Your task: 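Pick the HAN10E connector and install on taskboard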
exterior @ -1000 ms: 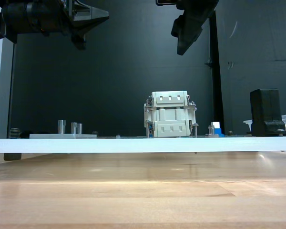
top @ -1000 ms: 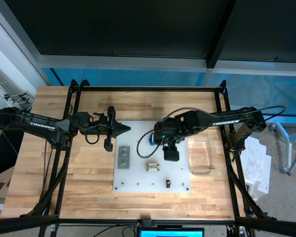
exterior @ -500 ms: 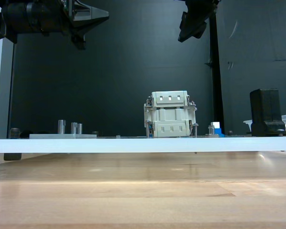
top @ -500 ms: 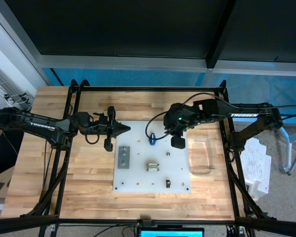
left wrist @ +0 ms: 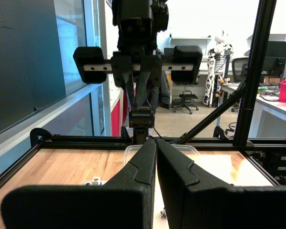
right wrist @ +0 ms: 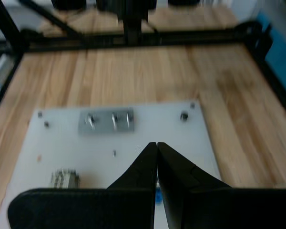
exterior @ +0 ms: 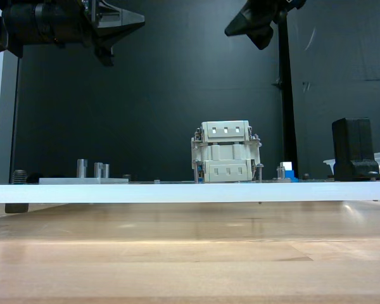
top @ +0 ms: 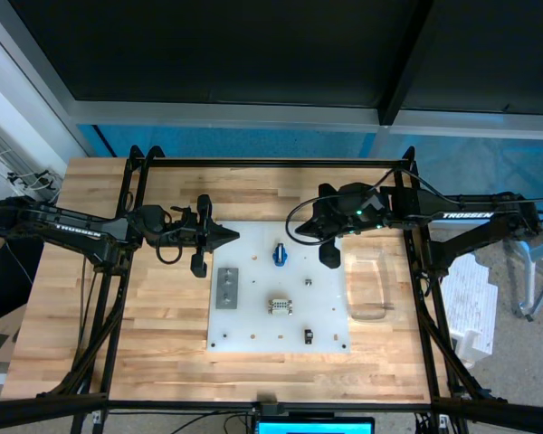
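Note:
The HAN10E connector [top: 280,306] is a small whitish block seated on the white taskboard [top: 253,336]. The low view shows the connector [exterior: 226,135] stacked on a matching socket, standing on the taskboard [exterior: 177,192]. It also appears in the right wrist view [right wrist: 65,179]. My right gripper [top: 328,251] hangs shut and empty high above the board's far right part, well away from the connector; its tips [right wrist: 156,143] meet. My left gripper [top: 228,237] is shut and empty, held high over the board's far left edge, its tips [left wrist: 155,141] together.
The board carries a grey metal block [top: 227,287], a blue knob [top: 280,254] and a black fitting [top: 309,336]. A clear plastic container [top: 373,287] lies on the wood just right of the board. A black frame [top: 271,164] rings the table.
My right gripper has risen and drawn back to the right and away, from just beside the connector toward the board's far right corner. The left arm has not moved.

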